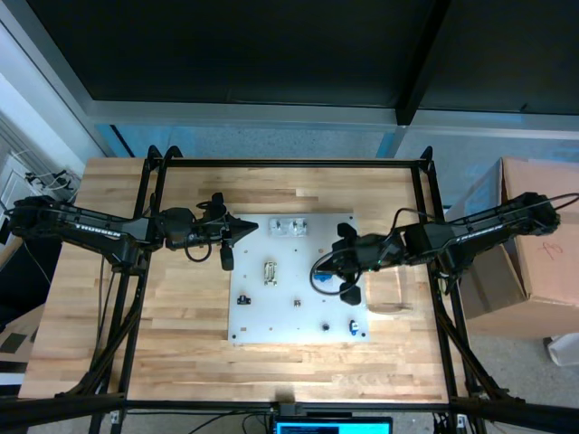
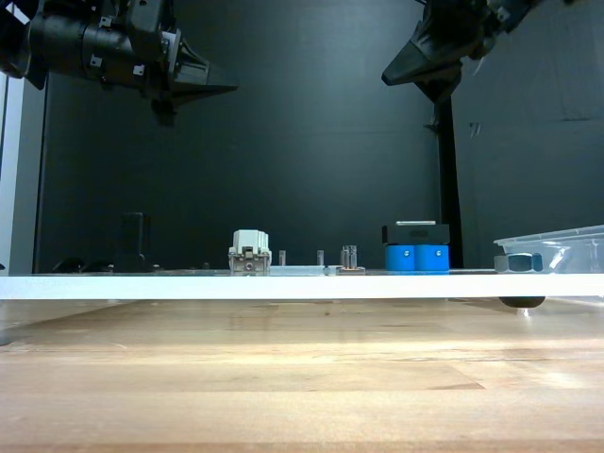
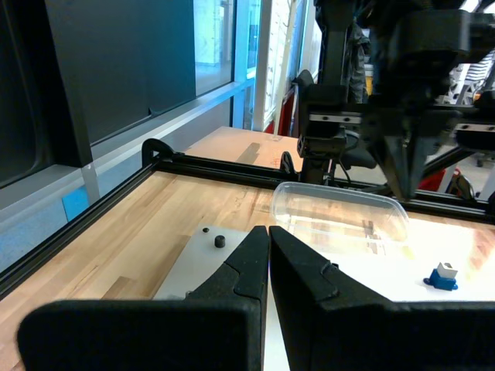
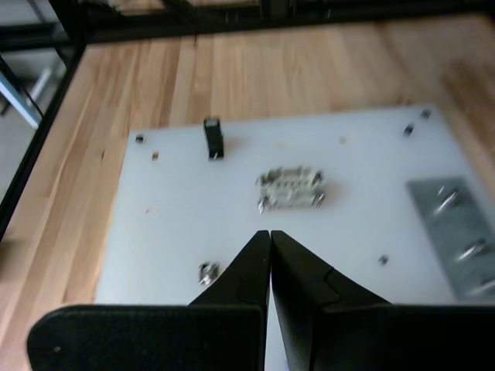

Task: Unfasten the M12 nut and place it in the container

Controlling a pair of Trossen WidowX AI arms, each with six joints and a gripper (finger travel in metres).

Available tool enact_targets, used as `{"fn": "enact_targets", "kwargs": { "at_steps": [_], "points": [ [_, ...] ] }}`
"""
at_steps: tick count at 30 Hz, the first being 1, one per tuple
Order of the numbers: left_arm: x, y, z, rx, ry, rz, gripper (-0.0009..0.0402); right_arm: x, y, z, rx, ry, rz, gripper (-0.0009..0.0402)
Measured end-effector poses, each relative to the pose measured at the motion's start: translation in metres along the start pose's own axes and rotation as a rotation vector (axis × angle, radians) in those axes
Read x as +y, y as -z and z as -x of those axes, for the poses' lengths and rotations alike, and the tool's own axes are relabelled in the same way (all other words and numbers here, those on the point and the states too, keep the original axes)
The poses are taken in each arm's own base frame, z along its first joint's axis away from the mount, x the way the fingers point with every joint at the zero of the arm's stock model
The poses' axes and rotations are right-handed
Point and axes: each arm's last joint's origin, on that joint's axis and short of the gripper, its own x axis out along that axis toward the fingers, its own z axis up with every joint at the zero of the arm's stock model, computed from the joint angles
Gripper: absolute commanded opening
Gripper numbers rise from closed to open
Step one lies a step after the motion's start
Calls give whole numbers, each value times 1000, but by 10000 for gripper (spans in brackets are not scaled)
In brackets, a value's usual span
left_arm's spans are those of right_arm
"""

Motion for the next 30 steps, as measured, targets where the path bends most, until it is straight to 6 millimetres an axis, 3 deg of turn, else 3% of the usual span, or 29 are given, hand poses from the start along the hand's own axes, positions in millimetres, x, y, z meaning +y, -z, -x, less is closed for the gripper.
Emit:
{"fn": "enact_targets", "kwargs": {
  "at_steps": [18,30],
  "points": [
    [0,0,0,-4,0,1,0,75,-30,-34,435,72,-150,0],
    [-2,-1,0,-5,71,1,0,92,-27,-43,597,138,-386,0]
  ]
}}
